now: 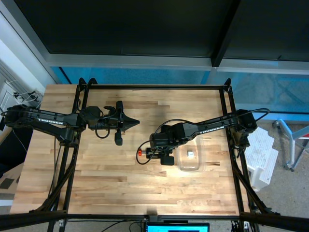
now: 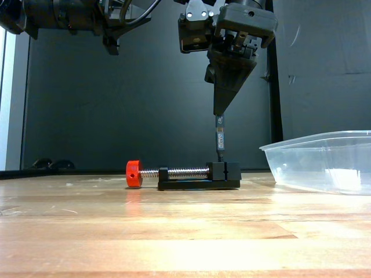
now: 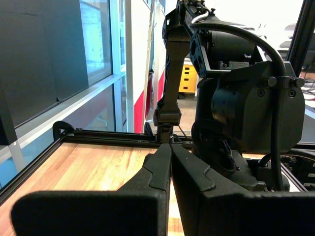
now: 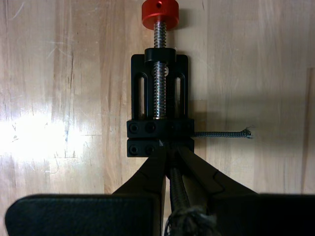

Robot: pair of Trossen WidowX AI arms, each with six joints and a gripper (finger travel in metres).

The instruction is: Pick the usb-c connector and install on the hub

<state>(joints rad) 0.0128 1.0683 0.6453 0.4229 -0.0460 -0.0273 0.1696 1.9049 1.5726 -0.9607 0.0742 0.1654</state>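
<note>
Low view: my right hand [image 2: 218,112] grasps the usb-c connector [image 2: 219,139] at the hub [image 2: 200,175]; any tilt may jam it. Left hand [image 1: 131,122], clenched empty, hangs far left.

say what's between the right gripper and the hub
The usb-c connector, pinched in the right gripper, reaches down to the hub: low view. Left gripper hangs shut, away left.

The usb-c connector [image 2: 219,139], slim and dark with a silvery band, is hanging upright from the right gripper [image 2: 219,111], its tip touching the hub [image 2: 200,176]. The hub, black with an orange-red knob, is lying flat.
</note>
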